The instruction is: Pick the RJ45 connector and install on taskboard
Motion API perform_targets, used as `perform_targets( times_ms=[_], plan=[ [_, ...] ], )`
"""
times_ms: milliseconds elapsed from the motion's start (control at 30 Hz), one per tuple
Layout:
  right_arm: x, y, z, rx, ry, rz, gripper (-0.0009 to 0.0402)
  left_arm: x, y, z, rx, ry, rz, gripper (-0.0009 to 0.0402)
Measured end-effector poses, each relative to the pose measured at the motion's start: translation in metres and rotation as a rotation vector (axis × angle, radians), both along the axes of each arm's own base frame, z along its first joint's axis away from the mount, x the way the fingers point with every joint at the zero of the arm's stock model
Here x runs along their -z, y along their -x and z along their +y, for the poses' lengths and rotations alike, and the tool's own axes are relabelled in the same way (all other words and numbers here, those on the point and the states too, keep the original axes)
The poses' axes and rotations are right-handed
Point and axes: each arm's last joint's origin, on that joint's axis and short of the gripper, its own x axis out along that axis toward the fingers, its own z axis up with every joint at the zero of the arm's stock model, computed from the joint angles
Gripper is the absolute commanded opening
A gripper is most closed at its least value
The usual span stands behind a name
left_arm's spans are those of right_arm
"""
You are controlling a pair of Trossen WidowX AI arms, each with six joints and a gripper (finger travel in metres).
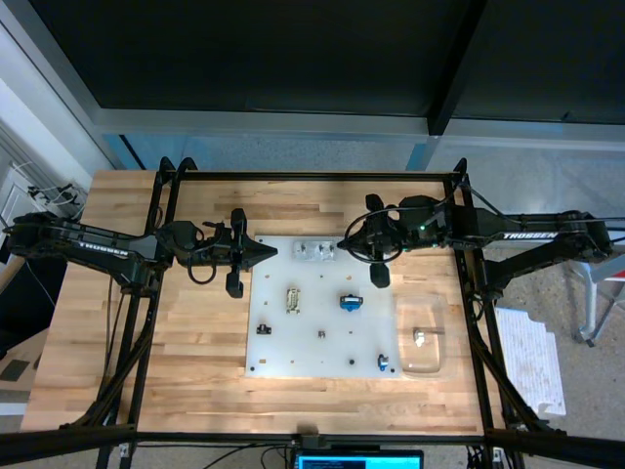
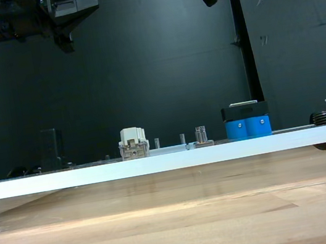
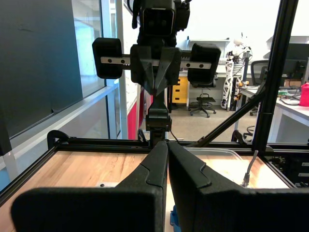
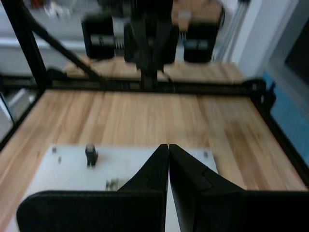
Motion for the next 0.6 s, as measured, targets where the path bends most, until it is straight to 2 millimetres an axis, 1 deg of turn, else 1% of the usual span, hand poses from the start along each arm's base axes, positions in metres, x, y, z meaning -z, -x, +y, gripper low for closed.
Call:
perform_targets(
  times_ms=[300, 600],
  plan=[
    [0.017, 0.002, -0.002, 0.006, 0.006, -0.193, 0.0, 0.0, 0.0, 0.0, 0.0, 0.0, 0.0, 0.0],
    [0.04, 0.014, -0.001, -0.009, -0.02, -0.288, 0.0, 0.0, 0.0, 0.0, 0.0, 0.0, 0.0, 0.0]
  ],
)
